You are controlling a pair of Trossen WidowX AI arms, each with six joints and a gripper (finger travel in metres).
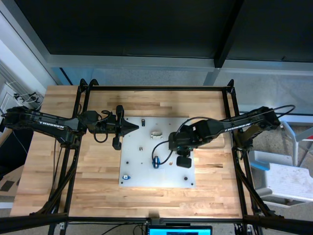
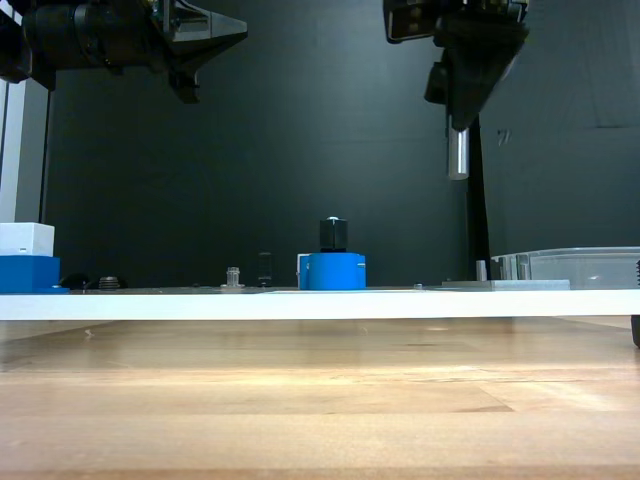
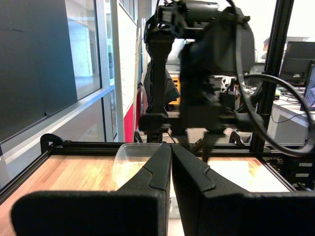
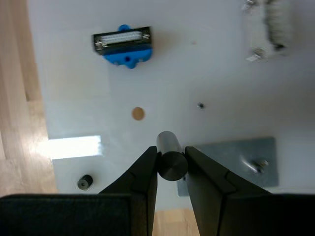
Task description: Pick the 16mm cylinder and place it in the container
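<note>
Wooden table (image 1: 98, 196) and white task board (image 1: 146, 176) lie below the right gripper (image 4: 171, 156), which is clamped on the short silvery metal 16mm cylinder (image 2: 457, 155), high above the board. The pick is done. Carrying it to the low pale open-tray container (image 2: 585, 262), seemingly empty, remains. The left gripper (image 3: 171, 147) hovers at the board's left edge, fingers together.

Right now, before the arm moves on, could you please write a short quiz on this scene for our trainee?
1. True or false: the 16mm cylinder rests on the white board.
2. The left gripper, parked high over the board's left edge, has its jaws: A) wide open B) shut and empty C) shut on the cylinder.
3. Fill in: in the low view, the container stands low to the ____ of the cylinder.
Key: 1 false, the right gripper holds it high above the board; 2 B; 3 right.
</note>
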